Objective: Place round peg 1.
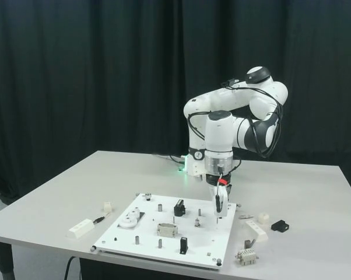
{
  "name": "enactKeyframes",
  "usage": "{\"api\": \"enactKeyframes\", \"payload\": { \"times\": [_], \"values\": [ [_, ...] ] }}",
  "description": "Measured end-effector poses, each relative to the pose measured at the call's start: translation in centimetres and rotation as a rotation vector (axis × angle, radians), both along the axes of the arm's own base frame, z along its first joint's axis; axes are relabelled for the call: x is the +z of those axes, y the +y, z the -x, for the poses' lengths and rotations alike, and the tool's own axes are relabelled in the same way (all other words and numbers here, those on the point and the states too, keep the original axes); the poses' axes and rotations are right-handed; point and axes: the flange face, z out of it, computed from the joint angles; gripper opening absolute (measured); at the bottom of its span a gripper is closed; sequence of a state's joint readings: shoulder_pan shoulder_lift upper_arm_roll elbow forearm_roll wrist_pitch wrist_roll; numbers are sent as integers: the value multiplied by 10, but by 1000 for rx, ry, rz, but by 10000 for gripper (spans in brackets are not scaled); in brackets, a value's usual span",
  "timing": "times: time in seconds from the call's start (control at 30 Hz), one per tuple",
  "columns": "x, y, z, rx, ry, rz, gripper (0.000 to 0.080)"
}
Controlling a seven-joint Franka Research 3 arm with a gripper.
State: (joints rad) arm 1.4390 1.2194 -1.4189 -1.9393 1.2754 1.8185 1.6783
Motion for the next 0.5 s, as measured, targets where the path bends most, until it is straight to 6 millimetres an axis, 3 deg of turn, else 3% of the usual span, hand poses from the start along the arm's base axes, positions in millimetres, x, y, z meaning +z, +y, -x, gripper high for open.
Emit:
{"api": "enactKeyframes", "payload": {
  "times": [0.5],
  "values": [
    [3, 0, 0, 2, -1, 4, 15]
  ]
}}
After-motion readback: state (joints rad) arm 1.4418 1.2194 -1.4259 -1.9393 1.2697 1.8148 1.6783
